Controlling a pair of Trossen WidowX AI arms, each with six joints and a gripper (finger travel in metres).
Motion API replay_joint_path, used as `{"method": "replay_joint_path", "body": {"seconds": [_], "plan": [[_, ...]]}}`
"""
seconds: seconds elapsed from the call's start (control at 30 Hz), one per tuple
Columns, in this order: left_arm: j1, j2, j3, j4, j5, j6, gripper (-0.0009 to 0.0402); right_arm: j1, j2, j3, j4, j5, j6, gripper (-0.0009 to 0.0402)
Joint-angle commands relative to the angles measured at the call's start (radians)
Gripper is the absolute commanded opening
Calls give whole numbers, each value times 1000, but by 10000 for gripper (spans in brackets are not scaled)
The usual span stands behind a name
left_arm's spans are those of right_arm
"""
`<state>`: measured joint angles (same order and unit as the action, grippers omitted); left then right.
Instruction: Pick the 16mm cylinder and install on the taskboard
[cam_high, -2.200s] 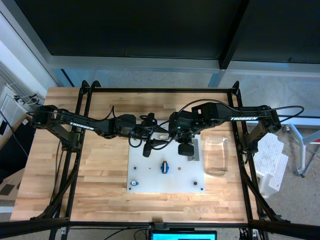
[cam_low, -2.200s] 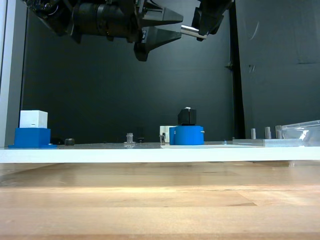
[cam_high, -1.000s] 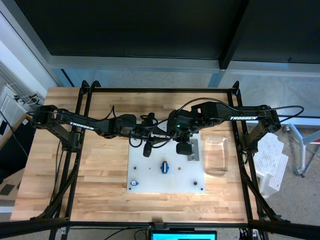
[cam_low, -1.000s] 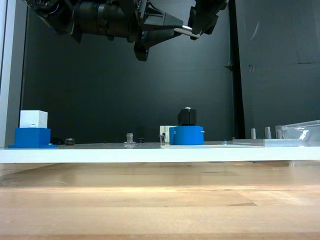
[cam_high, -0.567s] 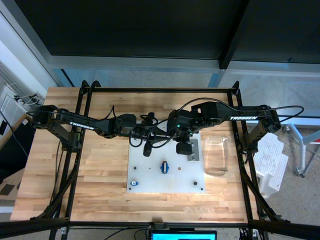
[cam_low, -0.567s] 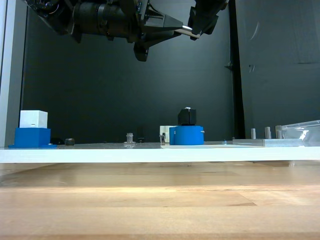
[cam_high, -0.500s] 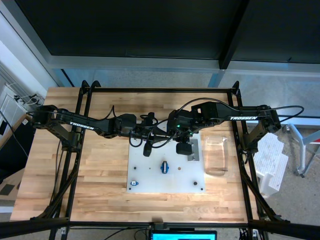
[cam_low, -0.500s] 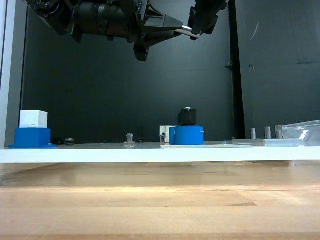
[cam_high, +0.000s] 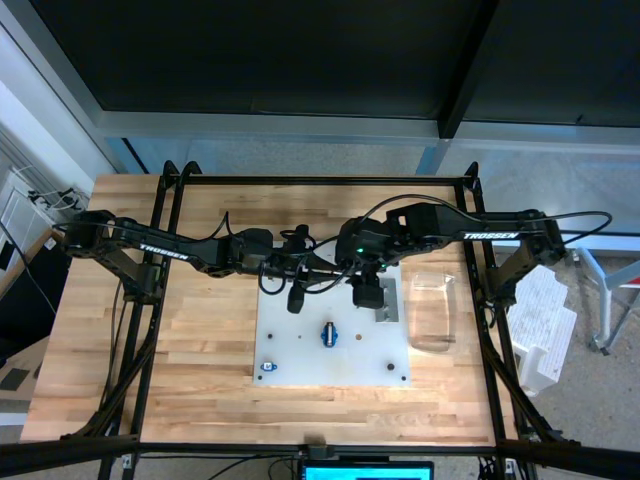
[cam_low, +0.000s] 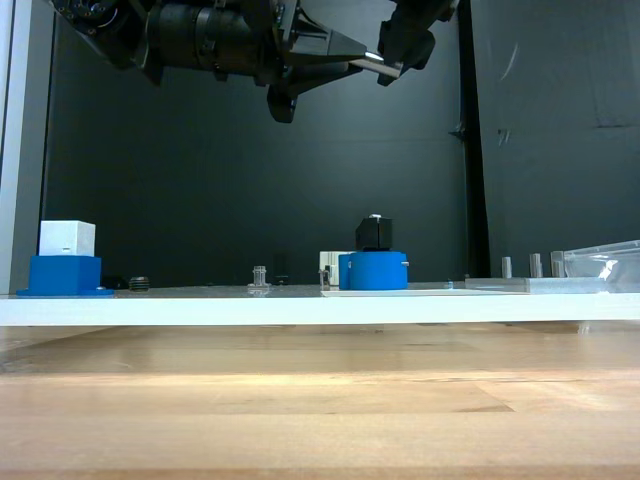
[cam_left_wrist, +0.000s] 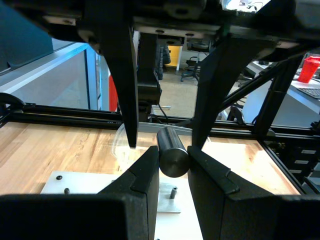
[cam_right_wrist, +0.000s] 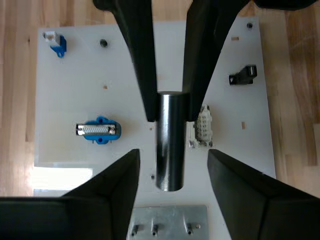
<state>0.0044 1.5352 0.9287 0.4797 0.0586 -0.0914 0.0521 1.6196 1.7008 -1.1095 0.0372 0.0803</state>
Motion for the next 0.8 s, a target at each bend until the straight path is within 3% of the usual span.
{"method": "replay_joint_path", "body": {"seconds": [0.03, 0.2, 0.3, 0.53, 0.8], "plan": [[1, 0, 0, 5, -3, 0, 7, 1, -75, -87, 105, -2, 5, 214], [0, 0, 0, 56, -38, 0, 8, 3, -195, -232, 303, -3, 8, 211], [1, 0, 0, 91, -40, 0, 7, 3, -261, -317, 418, 5, 5, 211], [1, 0, 0, 160, -42, 0, 7, 5, -409, -513, 707, 68, -19, 211], [1, 0, 0, 233, -52, -1, 8, 5, -521, -734, 1089, 72, -44, 211]]}}
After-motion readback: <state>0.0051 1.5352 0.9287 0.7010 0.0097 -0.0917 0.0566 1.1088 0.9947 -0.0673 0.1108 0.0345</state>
